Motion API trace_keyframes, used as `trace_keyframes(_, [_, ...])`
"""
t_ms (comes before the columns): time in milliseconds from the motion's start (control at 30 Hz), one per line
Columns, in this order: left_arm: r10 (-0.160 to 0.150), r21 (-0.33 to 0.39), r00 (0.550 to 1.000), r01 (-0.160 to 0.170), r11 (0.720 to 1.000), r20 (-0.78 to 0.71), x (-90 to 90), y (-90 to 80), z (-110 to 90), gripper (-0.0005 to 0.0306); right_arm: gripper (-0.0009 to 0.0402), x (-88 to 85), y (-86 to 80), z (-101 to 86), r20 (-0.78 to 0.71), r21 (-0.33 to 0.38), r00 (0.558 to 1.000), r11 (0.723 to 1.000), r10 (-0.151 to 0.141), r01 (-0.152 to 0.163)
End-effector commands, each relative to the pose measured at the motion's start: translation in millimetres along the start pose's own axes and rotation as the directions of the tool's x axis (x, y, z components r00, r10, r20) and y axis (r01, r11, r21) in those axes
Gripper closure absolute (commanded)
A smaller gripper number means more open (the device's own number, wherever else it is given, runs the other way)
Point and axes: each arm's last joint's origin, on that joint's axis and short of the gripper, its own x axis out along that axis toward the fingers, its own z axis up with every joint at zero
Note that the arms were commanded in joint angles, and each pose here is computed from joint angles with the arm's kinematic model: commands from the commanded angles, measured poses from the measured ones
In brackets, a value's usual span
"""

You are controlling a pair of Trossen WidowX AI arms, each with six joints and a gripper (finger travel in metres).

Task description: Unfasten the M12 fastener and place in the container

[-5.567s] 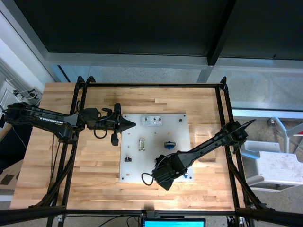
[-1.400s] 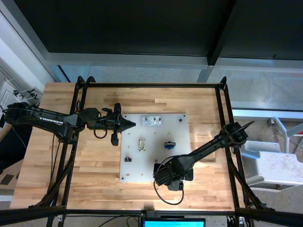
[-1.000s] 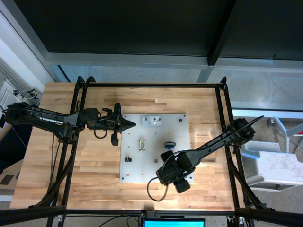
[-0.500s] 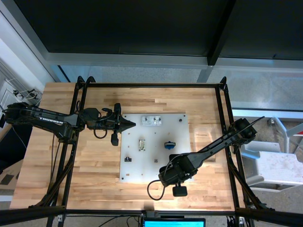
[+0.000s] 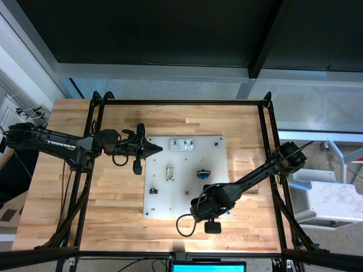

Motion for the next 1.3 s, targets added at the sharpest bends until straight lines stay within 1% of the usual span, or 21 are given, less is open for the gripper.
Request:
trace_keyframes(33, [0.0,0.0,1.0,0.0,1.0,0.0,0.0,0.0,0,0.03,0.0393,1.6,-1.6,-0.3,-0.002,0.002,1.0,1.0,-0.008,0.008])
trace_keyframes(133, [0.0,0.0,1.0,0.0,1.0,0.001,0.0,0.0,0,0.03,0.0393,4.1,-3.5,-2.1,-0.009,0.004,1.0,1.0,-0.019,0.019])
trace_keyframes(333, [0.0,0.0,1.0,0.0,1.0,0.0,0.0,0.0,0,0.03,0.0393,6.1,-4.8,-3.7,-0.015,0.006,1.0,1.0,-0.024,0.024])
trace_keyframes(400, [0.0,0.0,1.0,0.0,1.0,0.0,0.0,0.1,0,0.03,0.0393,5.8,-5.3,-3.7,-0.009,0.011,0.999,0.999,-0.039,0.039])
trace_keyframes(700, [0.0,0.0,1.0,0.0,1.0,0.0,0.0,0.0,0,0.03,0.0393,5.8,-5.4,-3.8,-0.01,0.011,0.999,0.999,-0.039,0.039])
trace_keyframes(733, [0.0,0.0,1.0,0.0,1.0,0.001,0.0,0.1,0,0.03,0.0393,5.6,-5.9,-4.2,-0.01,0.009,0.999,0.999,-0.051,0.051])
trace_keyframes(767, [0.0,0.0,1.0,0.0,1.0,0.0,0.0,0.0,0,0.03,0.0393,4.7,-7.6,-4.8,0.0,0.009,0.996,0.996,-0.091,0.091])
trace_keyframes(833, [0.0,0.0,1.0,0.0,1.0,0.0,0.0,0.0,0,0.03,0.0393,1.1,-12.0,-6.6,0.016,0.013,0.979,0.979,-0.202,0.202])
trace_keyframes(867, [0.0,0.0,1.0,0.0,1.0,0.0,0.0,0.1,0,0.03,0.0393,-1.5,-13.3,-7.6,0.015,0.019,0.971,0.971,-0.239,0.238])
trace_keyframes(900, [0.0,0.0,1.0,0.0,1.0,0.0,0.0,0.0,0,0.03,0.0393,-4.3,-13.9,-8.2,0.013,0.022,0.967,0.966,-0.256,0.256])
trace_keyframes(933, [0.0,0.0,1.0,0.0,1.0,0.0,0.0,0.0,0,0.03,0.0393,-5.9,-13.9,-8.1,0.008,0.021,0.966,0.966,-0.259,0.259])
trace_keyframes(1067, [0.0,0.0,1.0,0.0,1.0,0.0,0.0,0.1,0,0.03,0.0393,-14.8,-13.2,-8.5,0.024,0.022,0.969,0.97,-0.244,0.244])
trace_keyframes(1133, [0.0,0.0,1.0,0.0,1.0,0.001,0.0,0.0,0,0.03,0.0393,-18.9,-12.5,-9.1,0.022,0.021,0.976,0.976,-0.216,0.216])
trace_keyframes(1167, [0.0,0.0,1.0,0.0,1.0,0.001,0.0,0.1,0,0.03,0.0393,-20.9,-12.0,-9.4,0.017,0.022,0.981,0.98,-0.196,0.195])
trace_keyframes(1200, [0.0,0.0,1.0,0.0,1.0,0.0,0.0,0.1,0,0.03,0.0393,-23.3,-11.1,-9.9,0.01,0.022,0.986,0.985,-0.169,0.169])
trace_keyframes(1300, [0.0,0.0,1.0,0.0,1.0,0.001,0.0,0.0,0,0.03,0.0393,-29.2,-8.0,-11.1,-0.022,0.023,0.998,0.997,-0.066,0.067])
